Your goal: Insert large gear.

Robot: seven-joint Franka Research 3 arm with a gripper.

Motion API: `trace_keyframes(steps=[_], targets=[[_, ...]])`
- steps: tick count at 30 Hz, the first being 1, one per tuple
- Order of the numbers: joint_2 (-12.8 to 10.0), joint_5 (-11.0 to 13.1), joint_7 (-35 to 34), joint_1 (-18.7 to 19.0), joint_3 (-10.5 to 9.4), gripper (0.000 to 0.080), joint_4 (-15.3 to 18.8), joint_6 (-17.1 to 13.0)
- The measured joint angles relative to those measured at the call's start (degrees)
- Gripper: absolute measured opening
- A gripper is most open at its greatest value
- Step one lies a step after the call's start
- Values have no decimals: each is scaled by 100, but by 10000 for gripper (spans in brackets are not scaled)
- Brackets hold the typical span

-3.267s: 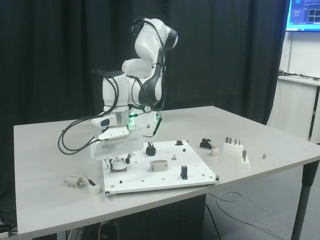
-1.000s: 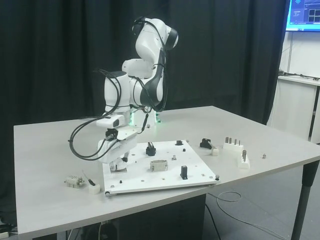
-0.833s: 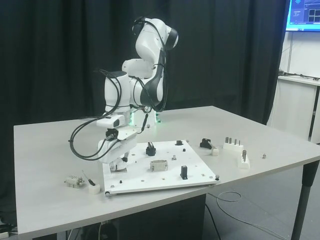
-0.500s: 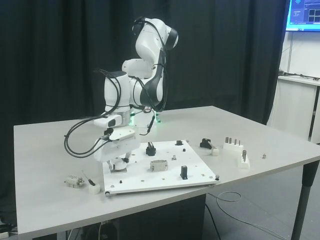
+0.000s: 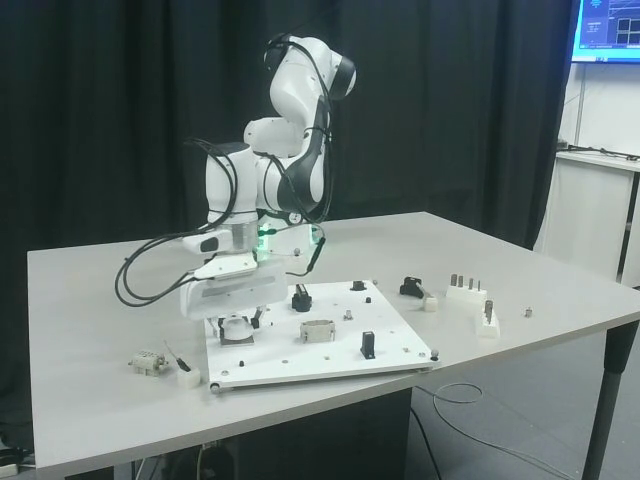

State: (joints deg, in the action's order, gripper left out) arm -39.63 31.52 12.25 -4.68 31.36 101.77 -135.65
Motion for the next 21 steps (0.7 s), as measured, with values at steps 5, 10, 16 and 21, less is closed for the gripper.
trace_keyframes(steps=[5, 10, 16, 21], targets=[[0, 6, -203, 0, -1, 596, 0, -2], [-3, 9, -203, -5, -1, 596, 35, -1], [16, 9, -298, -7, 21, 726, 34, -1], [80, 6, -494, -4, 86, 726, 26, 0]])
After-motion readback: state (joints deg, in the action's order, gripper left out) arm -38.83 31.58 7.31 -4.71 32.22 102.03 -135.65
